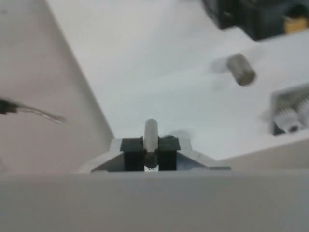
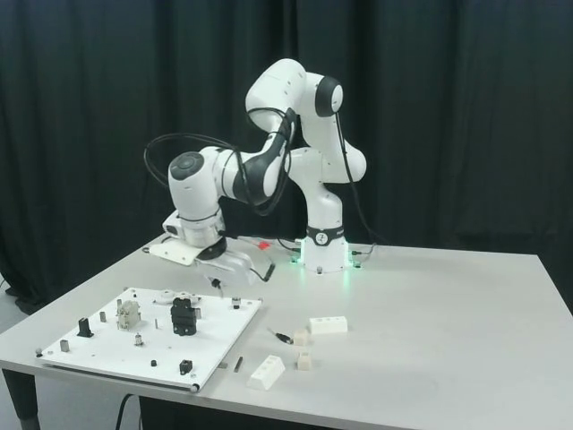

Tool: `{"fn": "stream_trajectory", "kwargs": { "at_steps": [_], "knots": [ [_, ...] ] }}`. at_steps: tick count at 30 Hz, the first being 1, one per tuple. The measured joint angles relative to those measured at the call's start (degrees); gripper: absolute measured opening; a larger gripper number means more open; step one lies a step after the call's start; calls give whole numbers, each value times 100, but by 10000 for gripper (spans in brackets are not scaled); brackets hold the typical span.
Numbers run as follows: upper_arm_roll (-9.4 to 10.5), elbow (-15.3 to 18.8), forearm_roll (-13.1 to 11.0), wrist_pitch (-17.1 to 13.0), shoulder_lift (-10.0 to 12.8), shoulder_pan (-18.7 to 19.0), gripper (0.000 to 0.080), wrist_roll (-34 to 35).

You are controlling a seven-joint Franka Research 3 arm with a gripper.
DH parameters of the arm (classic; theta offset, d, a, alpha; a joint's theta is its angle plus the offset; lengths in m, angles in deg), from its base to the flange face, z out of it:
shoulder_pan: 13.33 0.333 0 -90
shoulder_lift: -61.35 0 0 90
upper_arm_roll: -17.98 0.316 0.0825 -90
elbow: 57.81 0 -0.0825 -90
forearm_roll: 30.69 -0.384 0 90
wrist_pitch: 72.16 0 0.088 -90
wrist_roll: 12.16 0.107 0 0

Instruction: Place round peg 2.

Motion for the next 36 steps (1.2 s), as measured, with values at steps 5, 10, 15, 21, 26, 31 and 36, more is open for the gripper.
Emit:
{"fn": "stream_trajectory", "kwargs": {
  "at_steps": [5,10,15,21,26,31,36],
  "knots": [
    [103,106,-59,-199,-23,89,57,89],
    [190,208,-64,-334,-28,220,57,262],
    [250,316,-63,-448,-34,375,57,450],
    [256,410,-52,-563,-44,587,57,673],
    [259,457,-45,-632,-61,739,57,815],
    [263,512,-17,-699,-104,867,57,906],
    [307,529,24,-718,-124,951,57,940]
  ]
}}
